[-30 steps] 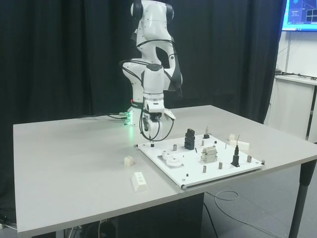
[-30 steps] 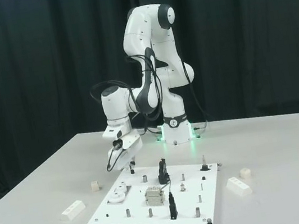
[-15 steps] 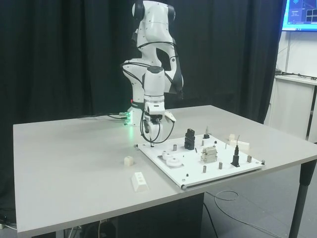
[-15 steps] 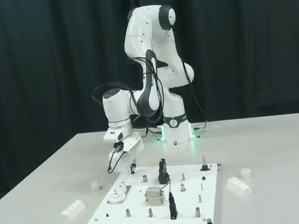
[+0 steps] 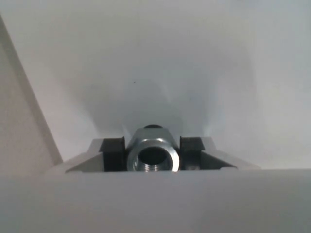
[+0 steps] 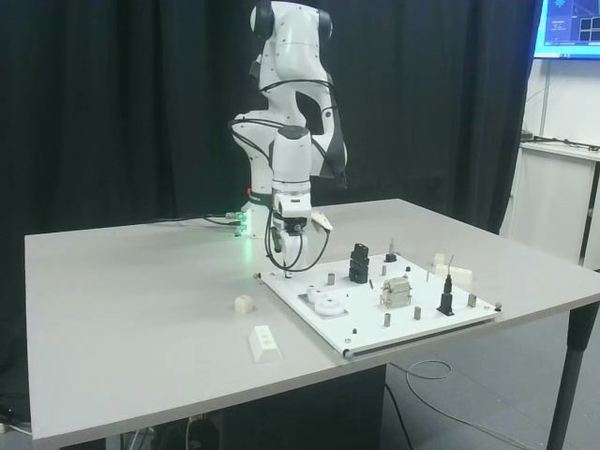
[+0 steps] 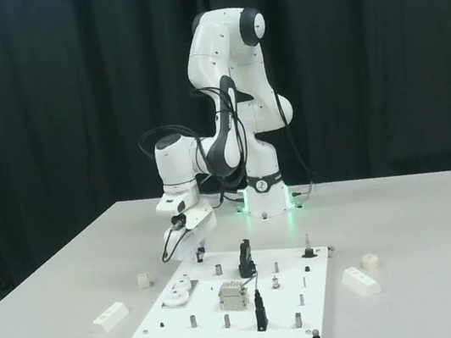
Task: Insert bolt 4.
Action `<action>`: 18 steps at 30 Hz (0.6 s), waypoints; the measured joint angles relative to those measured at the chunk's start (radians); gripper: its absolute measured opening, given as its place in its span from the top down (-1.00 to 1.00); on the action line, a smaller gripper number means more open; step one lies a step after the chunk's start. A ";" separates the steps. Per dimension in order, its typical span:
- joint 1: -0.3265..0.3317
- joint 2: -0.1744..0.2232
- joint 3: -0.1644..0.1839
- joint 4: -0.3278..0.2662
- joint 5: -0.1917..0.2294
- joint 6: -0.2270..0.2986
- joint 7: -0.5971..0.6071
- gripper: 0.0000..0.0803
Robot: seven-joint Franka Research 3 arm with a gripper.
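Note:
In the wrist view a grey metal hex-headed bolt (image 5: 152, 154) with a threaded hollow sits between my black finger pads (image 5: 112, 155), and the gripper (image 5: 151, 156) is shut on it. The white assembly board (image 5: 160, 73) fills the view below it, with the board's edge running beside grey table (image 5: 19, 141). From the room cameras the gripper (image 6: 286, 264) (image 7: 197, 254) hangs point-down just over the far left corner of the board (image 6: 370, 306) (image 7: 165, 326). The bolt is too small to make out there.
The board carries several short pegs, a white round disc (image 6: 328, 302), a black upright connector (image 6: 357, 262) (image 7: 245, 258) and a grey block (image 7: 232, 294). Loose white blocks (image 6: 264, 341) (image 6: 244, 303) lie on the table left of the board, others (image 7: 359, 281) to its right.
The wrist has risen slightly and the gripper has drifted a little toward the board's back edge. It stays over the same corner.

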 joint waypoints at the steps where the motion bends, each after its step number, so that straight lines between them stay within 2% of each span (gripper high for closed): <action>1: 0.000 0.000 0.000 0.000 0.002 0.000 0.000 0.41; 9: 0.000 0.000 -0.005 -0.001 0.043 0.000 0.002 0.41; 18: 0.000 0.000 -0.012 -0.003 0.109 0.000 0.036 0.41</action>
